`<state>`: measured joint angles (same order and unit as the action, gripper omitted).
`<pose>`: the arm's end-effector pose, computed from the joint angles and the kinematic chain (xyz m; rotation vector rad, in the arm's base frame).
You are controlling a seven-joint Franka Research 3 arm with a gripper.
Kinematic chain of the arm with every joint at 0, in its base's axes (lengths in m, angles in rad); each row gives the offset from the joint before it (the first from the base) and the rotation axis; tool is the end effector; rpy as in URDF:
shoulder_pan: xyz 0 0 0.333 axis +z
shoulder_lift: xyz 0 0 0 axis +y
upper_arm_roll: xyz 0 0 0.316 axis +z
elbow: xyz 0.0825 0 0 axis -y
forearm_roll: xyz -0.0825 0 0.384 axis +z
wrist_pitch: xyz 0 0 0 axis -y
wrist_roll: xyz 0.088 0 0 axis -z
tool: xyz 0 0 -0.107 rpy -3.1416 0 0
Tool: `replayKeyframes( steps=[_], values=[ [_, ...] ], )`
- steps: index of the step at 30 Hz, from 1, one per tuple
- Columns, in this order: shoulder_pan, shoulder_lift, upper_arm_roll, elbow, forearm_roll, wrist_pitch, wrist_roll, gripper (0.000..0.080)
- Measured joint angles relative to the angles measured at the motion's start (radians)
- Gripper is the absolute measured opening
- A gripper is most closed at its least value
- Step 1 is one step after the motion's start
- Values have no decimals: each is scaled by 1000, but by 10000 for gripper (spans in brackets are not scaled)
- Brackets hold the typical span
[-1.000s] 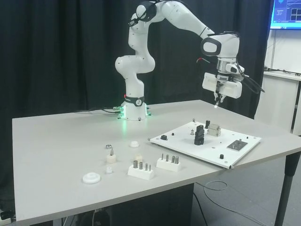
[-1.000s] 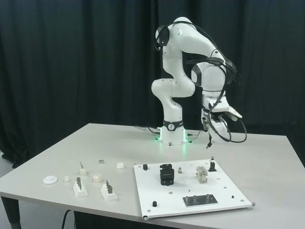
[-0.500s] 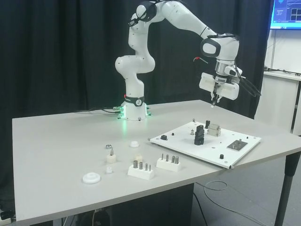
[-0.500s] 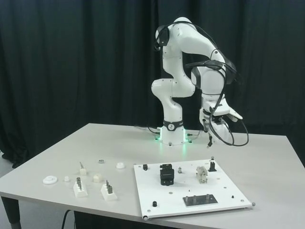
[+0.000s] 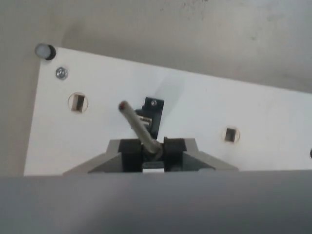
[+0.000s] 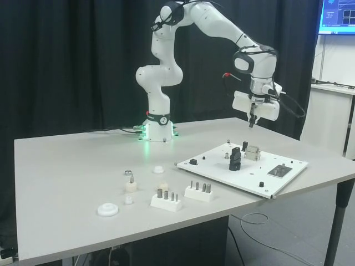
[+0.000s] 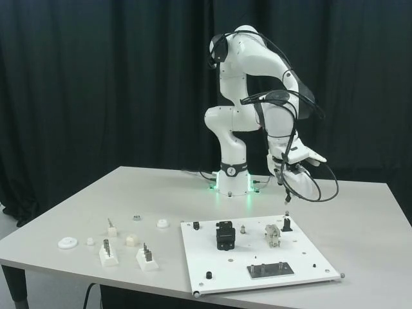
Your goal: Insert USB.
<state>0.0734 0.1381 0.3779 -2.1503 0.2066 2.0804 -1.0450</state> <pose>0.4763 0.2407 0.3279 -2.2118 -1.8233 0.1834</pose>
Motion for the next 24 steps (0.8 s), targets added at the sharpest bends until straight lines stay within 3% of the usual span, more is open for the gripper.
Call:
replayKeyframes(
  steps=[8, 24],
  values=[
    [0, 0, -19, -42, 52, 36, -78, 91],
    [0, -2, -66, -88, 189, 39, -252, 91]
  ],
)
